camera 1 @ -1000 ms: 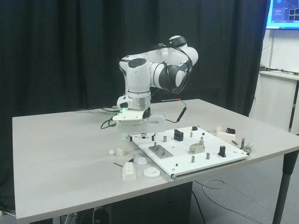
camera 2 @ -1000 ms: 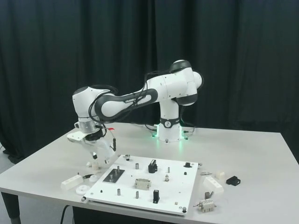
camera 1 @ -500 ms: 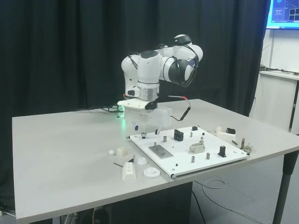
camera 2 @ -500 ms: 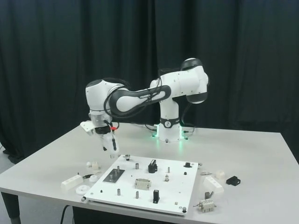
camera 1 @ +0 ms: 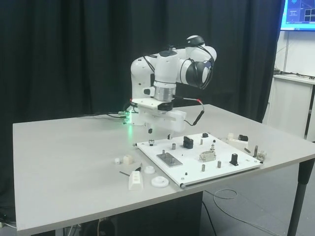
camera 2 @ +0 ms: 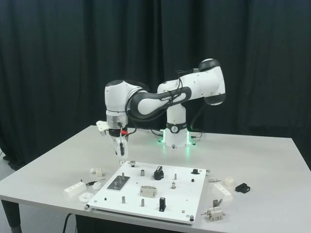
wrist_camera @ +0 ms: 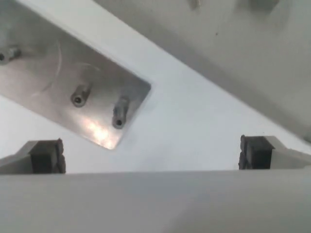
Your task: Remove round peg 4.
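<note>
Gripper [wrist_camera: 150, 155] hangs spread wide, empty, over the smooth white board [wrist_camera: 194, 126]; two short metal pegs [wrist_camera: 119, 112] stand upright on a shiny plate [wrist_camera: 43, 77] off one fingertip.

Probably a robotics lab: black curtains [camera 2: 58, 58] behind a grey table [camera 1: 64, 147] and a wall screen [camera 1: 298, 14].

Glossy metal plate [wrist_camera: 73, 92] with dull metal pegs [wrist_camera: 120, 112], smooth matt white board [wrist_camera: 194, 131], matt grey table [camera 1: 64, 152]
</note>
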{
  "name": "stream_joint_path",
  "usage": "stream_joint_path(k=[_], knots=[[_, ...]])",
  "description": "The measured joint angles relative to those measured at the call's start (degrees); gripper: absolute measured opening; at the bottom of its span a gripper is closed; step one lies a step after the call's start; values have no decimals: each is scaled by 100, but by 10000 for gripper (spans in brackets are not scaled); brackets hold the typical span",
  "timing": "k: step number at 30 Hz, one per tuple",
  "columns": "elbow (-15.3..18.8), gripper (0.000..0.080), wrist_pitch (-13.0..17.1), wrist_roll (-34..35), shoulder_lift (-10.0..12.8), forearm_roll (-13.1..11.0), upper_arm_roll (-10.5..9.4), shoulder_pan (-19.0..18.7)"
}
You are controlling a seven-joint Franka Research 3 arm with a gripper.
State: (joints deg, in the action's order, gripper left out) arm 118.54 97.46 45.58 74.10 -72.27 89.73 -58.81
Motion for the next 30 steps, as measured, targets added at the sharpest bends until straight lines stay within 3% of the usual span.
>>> stream_joint_path(k=[10, 19, 30], knots=[[415, 800, 417, 1579, -41, -338, 1, -535], [679, 800, 627, 2153, -48, -475, -40, -933], [857, 800, 859, 2610, -62, -592, -270, -1237]])
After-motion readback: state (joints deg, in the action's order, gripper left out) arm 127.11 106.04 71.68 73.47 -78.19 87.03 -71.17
